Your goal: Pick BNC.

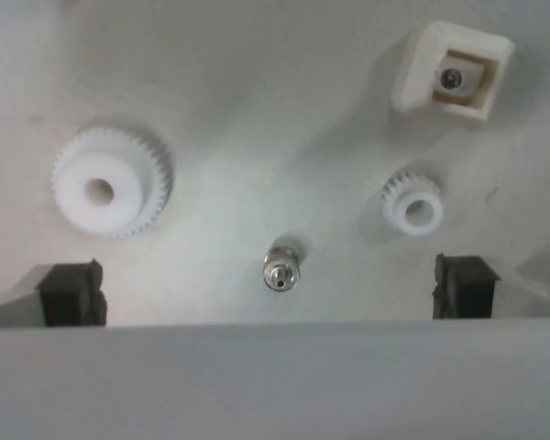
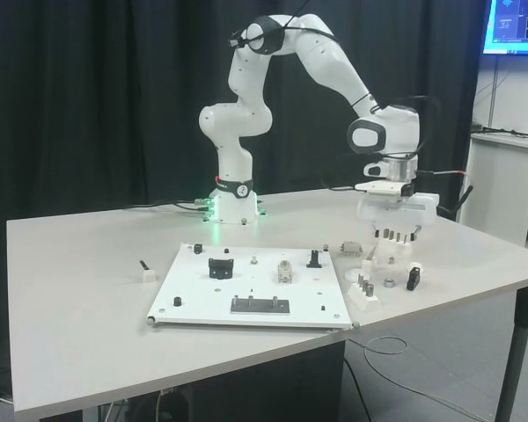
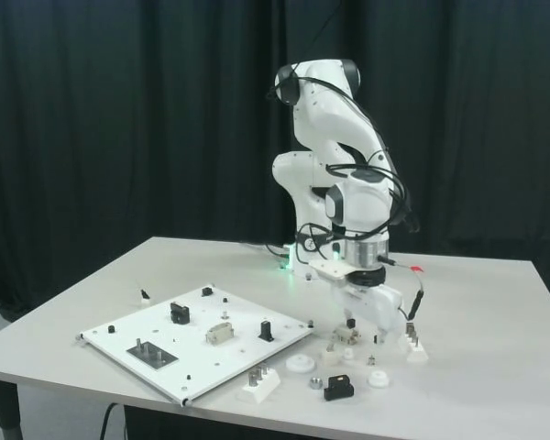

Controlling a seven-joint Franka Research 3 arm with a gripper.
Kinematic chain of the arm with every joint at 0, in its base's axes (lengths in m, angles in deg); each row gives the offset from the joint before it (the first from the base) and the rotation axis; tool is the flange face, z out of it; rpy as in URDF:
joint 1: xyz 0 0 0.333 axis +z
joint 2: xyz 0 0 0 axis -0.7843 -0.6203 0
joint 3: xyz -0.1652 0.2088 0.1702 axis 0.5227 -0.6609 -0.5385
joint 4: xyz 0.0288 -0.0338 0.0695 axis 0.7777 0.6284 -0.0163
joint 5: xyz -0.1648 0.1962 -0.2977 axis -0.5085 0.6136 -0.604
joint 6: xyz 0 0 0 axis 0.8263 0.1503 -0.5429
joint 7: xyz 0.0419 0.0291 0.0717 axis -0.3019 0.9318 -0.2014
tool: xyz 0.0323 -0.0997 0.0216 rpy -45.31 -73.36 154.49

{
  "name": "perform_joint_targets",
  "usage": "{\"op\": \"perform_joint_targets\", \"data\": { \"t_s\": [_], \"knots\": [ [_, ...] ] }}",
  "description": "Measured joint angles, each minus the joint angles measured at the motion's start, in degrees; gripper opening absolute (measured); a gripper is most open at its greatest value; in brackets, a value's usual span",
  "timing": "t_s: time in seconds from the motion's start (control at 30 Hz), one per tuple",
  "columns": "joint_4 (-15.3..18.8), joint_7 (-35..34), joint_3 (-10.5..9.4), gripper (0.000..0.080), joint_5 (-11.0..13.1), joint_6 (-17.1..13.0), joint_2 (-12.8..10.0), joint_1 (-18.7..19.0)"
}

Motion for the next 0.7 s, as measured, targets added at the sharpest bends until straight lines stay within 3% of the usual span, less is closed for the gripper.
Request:
{"op": "perform_joint_targets", "data": {
  "t_s": [0.43,0.7],
  "knots": [
    [0.0,0.0,0.49,0.08,0.0,0.4,-2.0,1.9],
    [-0.1,0.0,2.52,0.08,0.0,0.3,-2.8,4.3]
  ]
}}
